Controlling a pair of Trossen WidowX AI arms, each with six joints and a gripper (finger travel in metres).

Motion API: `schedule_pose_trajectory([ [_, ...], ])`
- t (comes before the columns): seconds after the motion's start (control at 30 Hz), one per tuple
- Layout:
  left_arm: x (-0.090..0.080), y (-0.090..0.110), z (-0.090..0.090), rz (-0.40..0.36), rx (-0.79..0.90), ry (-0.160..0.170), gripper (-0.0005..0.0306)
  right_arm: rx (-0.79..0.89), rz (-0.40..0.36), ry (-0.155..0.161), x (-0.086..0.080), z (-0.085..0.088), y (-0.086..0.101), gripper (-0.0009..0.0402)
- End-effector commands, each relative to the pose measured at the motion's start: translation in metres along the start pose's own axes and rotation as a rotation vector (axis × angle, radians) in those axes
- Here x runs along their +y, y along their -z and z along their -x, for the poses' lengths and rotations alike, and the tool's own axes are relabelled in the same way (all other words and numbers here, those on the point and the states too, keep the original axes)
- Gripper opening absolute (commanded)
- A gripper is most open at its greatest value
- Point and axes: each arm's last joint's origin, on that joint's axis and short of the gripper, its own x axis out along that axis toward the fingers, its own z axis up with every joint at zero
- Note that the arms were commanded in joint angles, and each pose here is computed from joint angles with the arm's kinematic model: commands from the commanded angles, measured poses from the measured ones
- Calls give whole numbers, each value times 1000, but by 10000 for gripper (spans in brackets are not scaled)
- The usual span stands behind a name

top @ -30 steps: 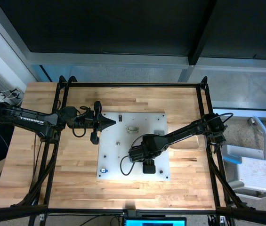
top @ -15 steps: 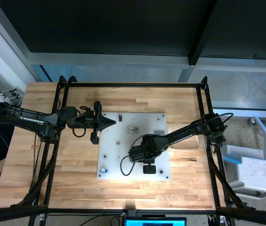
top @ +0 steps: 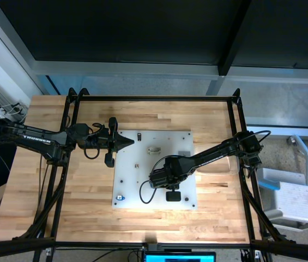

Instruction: Pick the 16mm cylinder and place it in the container

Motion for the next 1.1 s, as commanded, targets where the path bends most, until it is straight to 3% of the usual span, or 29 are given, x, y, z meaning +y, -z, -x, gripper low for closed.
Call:
schedule_pose_trajectory([
  [0.03, 0, 0, 0, 0, -1, 0, 0, -4, 1, 2, -1, 3, 1, 7],
  [0.83, 0, 0, 0, 0, -1, 0, 0, -100, -7, -23, -10, 62, 17, 7],
  [0.9, 0, 0, 0, 0, -1, 0, 0, -103, -10, -17, -12, 68, 20, 7],
  [1.0, 0, 0, 0, 0, -1, 0, 0, -125, -17, 25, -17, 77, 25, 7],
  [1.1, 0, 0, 0, 0, -1, 0, 0, -138, -28, 24, -23, 83, 35, 7],
])
